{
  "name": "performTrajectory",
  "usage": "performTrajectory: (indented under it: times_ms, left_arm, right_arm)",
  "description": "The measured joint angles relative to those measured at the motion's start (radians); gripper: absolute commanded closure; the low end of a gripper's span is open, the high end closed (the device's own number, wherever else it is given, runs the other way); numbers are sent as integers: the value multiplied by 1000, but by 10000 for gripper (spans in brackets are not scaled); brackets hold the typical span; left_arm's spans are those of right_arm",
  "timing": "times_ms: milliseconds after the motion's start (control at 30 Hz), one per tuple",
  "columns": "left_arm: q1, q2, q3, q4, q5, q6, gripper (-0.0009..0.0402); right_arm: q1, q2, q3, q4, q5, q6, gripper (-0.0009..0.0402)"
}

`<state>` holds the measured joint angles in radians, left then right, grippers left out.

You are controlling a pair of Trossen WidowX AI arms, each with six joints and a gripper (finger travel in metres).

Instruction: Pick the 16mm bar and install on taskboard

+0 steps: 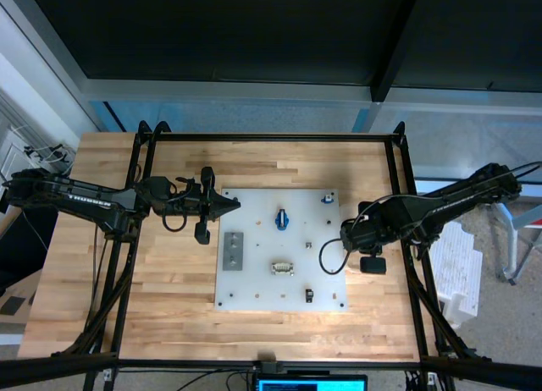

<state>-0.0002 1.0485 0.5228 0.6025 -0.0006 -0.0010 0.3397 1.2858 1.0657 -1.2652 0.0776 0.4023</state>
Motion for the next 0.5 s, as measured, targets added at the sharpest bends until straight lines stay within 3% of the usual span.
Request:
performTrajectory:
  times_ms: [500]
  left_arm:
    - [0, 0, 0, 0, 0, 0, 393]
  right_arm:
    - [115, 167, 139, 21, 8, 98, 391]
